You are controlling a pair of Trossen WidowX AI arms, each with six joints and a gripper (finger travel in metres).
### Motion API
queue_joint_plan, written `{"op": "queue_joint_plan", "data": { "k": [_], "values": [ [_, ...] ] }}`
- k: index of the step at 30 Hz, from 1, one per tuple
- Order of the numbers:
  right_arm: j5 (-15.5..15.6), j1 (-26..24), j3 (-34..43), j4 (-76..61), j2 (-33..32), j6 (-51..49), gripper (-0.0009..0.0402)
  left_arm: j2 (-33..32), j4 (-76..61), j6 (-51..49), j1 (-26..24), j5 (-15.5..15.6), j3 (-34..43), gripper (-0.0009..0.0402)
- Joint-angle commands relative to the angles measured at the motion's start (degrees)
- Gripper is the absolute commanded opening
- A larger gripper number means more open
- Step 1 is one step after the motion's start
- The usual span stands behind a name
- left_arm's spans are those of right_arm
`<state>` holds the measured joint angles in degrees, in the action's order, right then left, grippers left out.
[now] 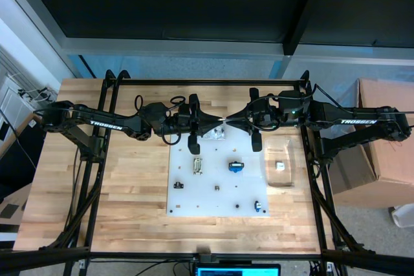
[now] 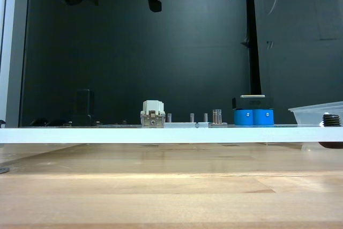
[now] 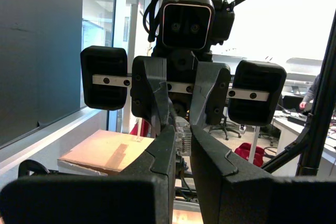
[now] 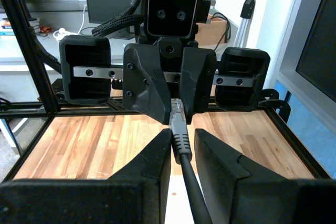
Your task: Pick the RJ45 connector and install on the taskboard
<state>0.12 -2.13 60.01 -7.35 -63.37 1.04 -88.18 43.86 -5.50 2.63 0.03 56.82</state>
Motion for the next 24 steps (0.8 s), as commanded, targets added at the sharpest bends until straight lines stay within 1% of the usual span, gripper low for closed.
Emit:
{"op": "queue_joint_plan", "data": {
  "k": [1,8,11,14,18,21,24],
  "values": [
    [0.0,0.0,0.0,0.0,0.0,0.0,0.0040,0.0,0.0,0.0,0.0,0.0,0.0,0.0000],
    [0.0,0.0,0.0,0.0,0.0,0.1,-0.0002,0.0,-0.1,-0.1,0.0,0.0,0.0,0.0000],
    [-0.1,0.0,0.0,0.0,0.0,0.2,0.0003,0.0,0.0,-0.2,0.0,0.0,0.0,0.0000],
    [0.0,0.0,0.0,0.0,0.0,0.2,-0.0001,0.0,-0.1,-0.2,0.0,0.0,0.0,0.0004],
    [0.0,0.0,0.0,-0.1,0.0,0.1,0.0000,0.0,-0.3,-0.2,0.0,0.1,0.0,0.0033],
    [0.0,0.0,0.0,-0.3,0.0,0.0,0.0000,0.0,-0.4,-1.9,0.0,1.4,0.0,0.0064],
    [0.0,0.0,0.0,-2.2,0.4,0.0,0.0000,0.0,-1.5,-2.6,0.0,1.5,0.0,0.0092]
  ]
}}
